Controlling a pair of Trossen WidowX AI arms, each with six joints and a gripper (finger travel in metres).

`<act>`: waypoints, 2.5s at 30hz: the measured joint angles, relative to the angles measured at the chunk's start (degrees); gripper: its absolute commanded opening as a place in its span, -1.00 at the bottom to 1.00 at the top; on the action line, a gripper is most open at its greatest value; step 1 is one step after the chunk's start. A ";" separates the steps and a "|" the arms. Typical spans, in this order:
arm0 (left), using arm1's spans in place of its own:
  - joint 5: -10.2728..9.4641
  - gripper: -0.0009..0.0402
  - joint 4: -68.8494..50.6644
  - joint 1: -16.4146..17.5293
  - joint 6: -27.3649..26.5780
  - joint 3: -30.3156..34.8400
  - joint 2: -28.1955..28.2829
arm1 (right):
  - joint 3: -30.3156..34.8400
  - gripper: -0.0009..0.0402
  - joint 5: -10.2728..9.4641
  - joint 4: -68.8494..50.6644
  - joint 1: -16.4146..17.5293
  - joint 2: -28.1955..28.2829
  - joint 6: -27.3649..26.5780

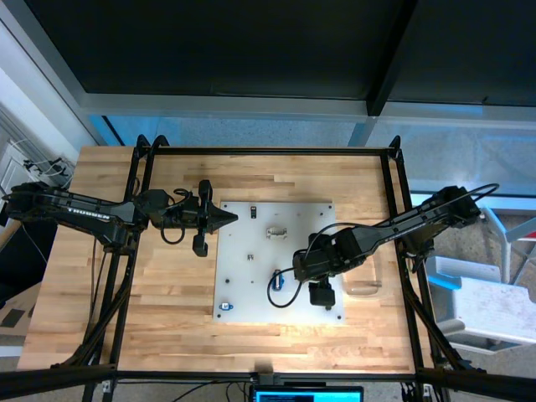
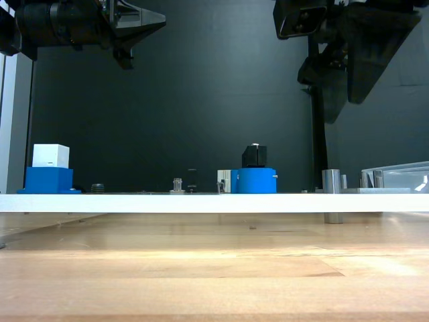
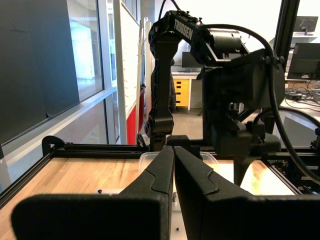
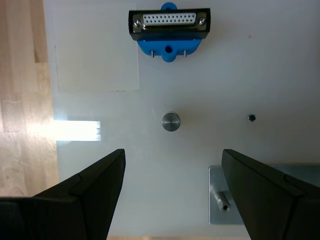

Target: Pick the 16mm cylinder and place it in the taskboard

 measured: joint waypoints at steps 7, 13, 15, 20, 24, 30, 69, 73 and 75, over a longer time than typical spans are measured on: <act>0.02 -0.96 0.02 0.00 0.00 0.02 0.00 | 0.00 0.36 0.39 -0.11 0.00 -1.70 0.00; 0.00 -0.96 0.02 0.00 0.00 0.00 0.00 | 0.00 0.36 0.44 -0.24 0.00 -2.14 -0.02; 0.00 -0.96 0.02 0.00 0.00 0.02 0.00 | 0.00 0.36 0.44 -0.28 0.00 -2.14 -0.02; 0.02 -0.96 0.00 0.00 0.00 0.00 0.00 | 0.00 0.36 0.44 -0.42 -0.02 -2.14 -0.02; 0.00 -0.96 0.02 0.00 0.00 0.00 0.00 | 0.00 0.36 0.44 -0.44 -0.02 -2.14 -0.02; 0.00 -0.96 0.02 0.00 0.00 0.02 0.00 | 0.00 0.36 0.44 -0.46 -0.04 -2.14 -0.24; 0.00 -0.96 0.02 0.00 0.00 0.00 0.00 | 0.00 0.36 0.44 -0.44 -0.04 -2.14 -0.04; 0.00 -0.96 0.02 0.00 0.00 0.02 0.00 | 0.00 0.36 0.44 -0.44 -0.04 -2.14 -0.04; 0.02 -0.96 0.02 0.00 0.00 0.02 0.00 | 0.00 0.36 0.44 -0.44 -0.04 -2.14 -0.04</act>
